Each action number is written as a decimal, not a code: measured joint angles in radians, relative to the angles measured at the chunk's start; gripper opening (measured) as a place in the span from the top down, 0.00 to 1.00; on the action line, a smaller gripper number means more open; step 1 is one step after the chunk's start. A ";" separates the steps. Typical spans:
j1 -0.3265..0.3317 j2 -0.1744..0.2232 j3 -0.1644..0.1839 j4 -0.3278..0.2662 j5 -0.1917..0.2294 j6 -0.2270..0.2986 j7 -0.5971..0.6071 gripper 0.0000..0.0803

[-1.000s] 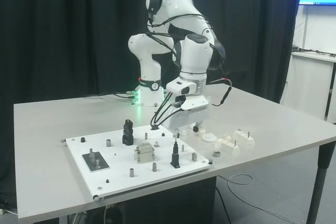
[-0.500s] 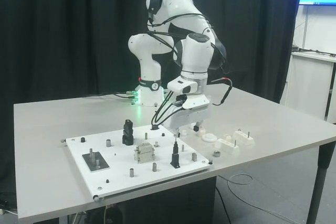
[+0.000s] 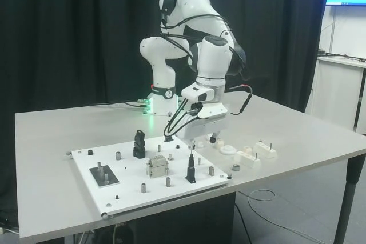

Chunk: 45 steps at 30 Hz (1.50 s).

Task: Pick BNC.

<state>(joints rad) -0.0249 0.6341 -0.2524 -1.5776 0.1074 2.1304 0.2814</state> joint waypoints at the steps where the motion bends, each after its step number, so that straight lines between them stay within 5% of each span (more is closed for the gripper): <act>1: 0.001 0.000 -0.001 0.000 0.000 0.000 0.000 0.00; 45: 0.013 -0.026 -0.008 0.005 -0.001 -0.049 0.001 0.00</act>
